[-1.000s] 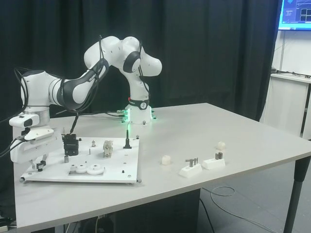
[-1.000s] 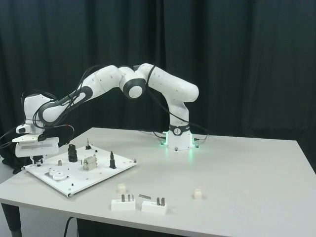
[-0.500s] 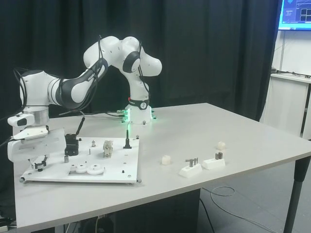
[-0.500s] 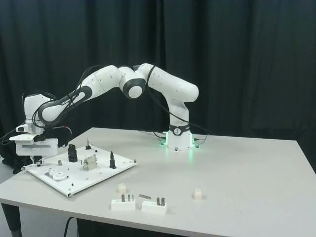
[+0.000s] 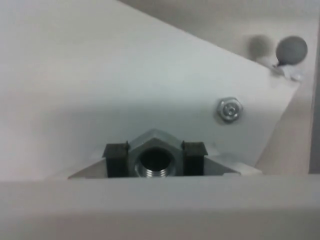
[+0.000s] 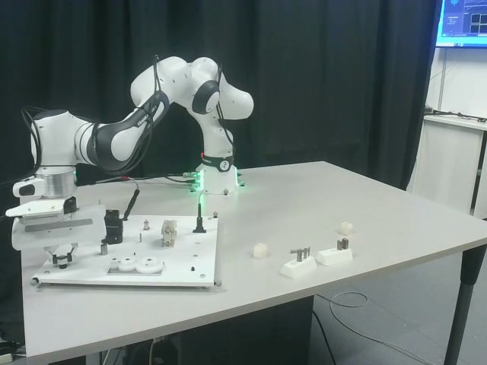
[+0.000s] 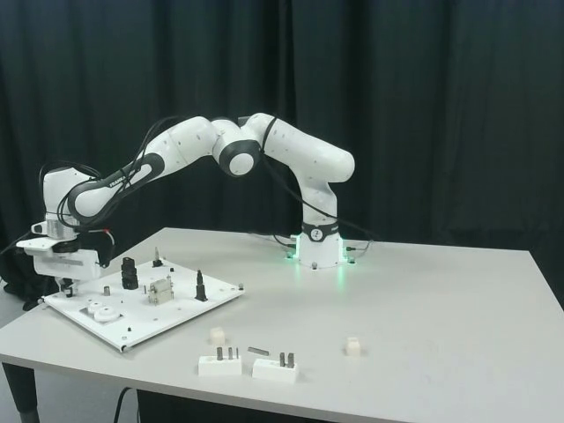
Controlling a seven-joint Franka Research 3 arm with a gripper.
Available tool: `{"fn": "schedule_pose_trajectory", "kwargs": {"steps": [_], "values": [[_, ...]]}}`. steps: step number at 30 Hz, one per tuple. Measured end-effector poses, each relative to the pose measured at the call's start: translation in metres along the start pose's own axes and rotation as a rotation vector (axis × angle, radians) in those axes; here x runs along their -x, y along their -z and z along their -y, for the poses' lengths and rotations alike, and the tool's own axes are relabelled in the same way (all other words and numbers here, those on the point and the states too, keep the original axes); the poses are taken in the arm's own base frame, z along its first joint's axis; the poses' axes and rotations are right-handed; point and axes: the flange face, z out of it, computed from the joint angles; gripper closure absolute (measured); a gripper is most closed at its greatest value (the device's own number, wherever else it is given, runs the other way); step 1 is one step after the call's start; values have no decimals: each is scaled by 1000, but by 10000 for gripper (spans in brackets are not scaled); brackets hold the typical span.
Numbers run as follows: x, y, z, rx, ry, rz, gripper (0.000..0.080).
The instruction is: Insert bolt 4.
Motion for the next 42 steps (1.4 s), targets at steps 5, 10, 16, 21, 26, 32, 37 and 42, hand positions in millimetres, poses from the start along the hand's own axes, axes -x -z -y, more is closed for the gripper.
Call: {"fn": "schedule_pose_trajectory", "kwargs": {"steps": [5, 10, 16, 21, 26, 32, 37, 42], "values": [[0, 0, 0, 0, -96, 0, 577], [0, 0, 0, 0, -152, 0, 577], [0, 0, 1, 2, -264, 1, 577], [0, 0, 1, 3, -328, 1, 577], [0, 0, 1, 4, -436, 0, 577], [0, 0, 2, 8, -570, -1, 577], [0, 0, 3, 10, -683, -2, 577], [0, 0, 4, 17, -795, -4, 577]]}}
